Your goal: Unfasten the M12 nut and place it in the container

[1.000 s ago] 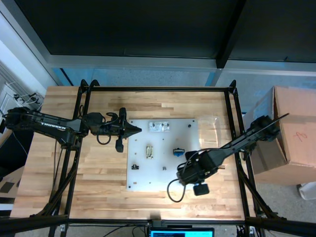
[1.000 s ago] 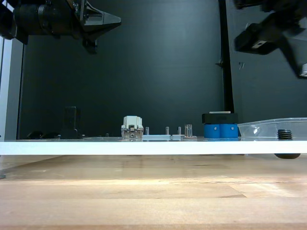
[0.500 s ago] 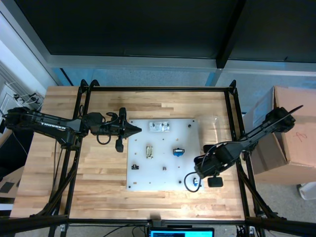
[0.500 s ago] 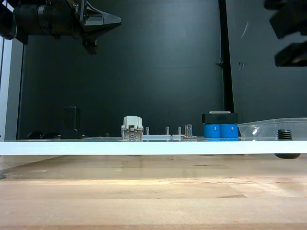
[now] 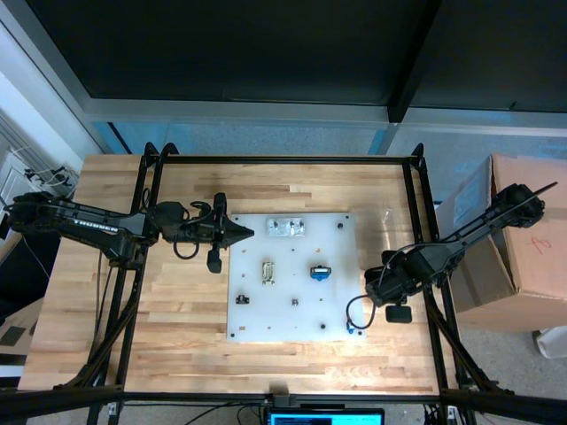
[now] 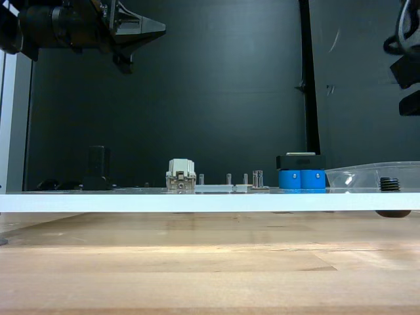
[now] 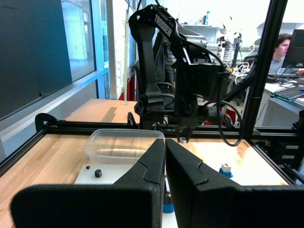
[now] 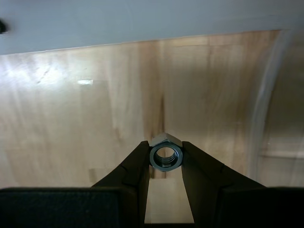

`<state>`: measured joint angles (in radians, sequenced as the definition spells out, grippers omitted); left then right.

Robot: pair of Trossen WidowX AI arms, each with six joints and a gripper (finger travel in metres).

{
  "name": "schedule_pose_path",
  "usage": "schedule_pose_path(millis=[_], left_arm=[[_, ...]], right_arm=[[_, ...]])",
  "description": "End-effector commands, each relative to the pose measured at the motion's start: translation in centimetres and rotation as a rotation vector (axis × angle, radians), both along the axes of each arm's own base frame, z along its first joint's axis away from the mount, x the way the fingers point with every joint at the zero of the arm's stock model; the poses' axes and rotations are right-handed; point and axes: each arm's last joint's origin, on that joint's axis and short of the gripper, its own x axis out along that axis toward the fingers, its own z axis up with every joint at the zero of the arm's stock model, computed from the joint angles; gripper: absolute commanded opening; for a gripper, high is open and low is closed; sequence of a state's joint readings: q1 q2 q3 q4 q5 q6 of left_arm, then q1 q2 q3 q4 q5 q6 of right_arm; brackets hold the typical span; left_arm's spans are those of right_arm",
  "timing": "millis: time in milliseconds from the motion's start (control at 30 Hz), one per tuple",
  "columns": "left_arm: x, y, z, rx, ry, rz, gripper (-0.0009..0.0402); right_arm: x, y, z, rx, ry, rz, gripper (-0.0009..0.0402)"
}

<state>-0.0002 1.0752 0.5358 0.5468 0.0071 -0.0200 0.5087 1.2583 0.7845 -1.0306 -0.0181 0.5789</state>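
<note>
Right gripper: The right gripper (image 8: 165,151) hangs over bare wooden tabletop just off the right edge of the white board (image 5: 266,323). Its two fingers (image 8: 138,164) are drawn in tight on a small silver part.
M12 nut: The M12 nut (image 8: 166,157) is pinched between those fingertips with its threaded bore facing the wrist camera. It is off its seat and clear of the board.
Stud: The black ribbed stud (image 6: 390,185) stands near the board's near right edge, its ribs showing and nothing on top of it.
Container: The clear container (image 6: 367,173) sits on the table just off the board's right edge, toward the far side. In the right wrist view its curved rim shows close beside the held nut, which hangs outside it, over wood.
Left gripper: The left gripper (image 7: 165,159) hovers high over the board's left edge and points across the board toward the right arm. Its fingers are pressed together with only a hairline slit between them, and they grip nothing.
Board fittings: A grey connector (image 6: 180,176) and a blue block (image 6: 301,178) stand mid-board, apart from both grippers.
</note>
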Motion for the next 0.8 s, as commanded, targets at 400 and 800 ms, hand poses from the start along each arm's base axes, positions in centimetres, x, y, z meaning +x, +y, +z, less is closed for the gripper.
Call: schedule_pose_path(millis=[400,800], left_arm=[[0.0,0.0,0.0,0.0,-0.001,0.0,0.0],[0.0,0.0,0.0,0.0,-0.001,0.0,0.0]], right_arm=[[0.2,-1.4,-2.3,-0.015,-0.036,-0.058,0.0013],[-0.3,-1.7,-4.2,-0.006,-0.046,-0.065,0.0013]])
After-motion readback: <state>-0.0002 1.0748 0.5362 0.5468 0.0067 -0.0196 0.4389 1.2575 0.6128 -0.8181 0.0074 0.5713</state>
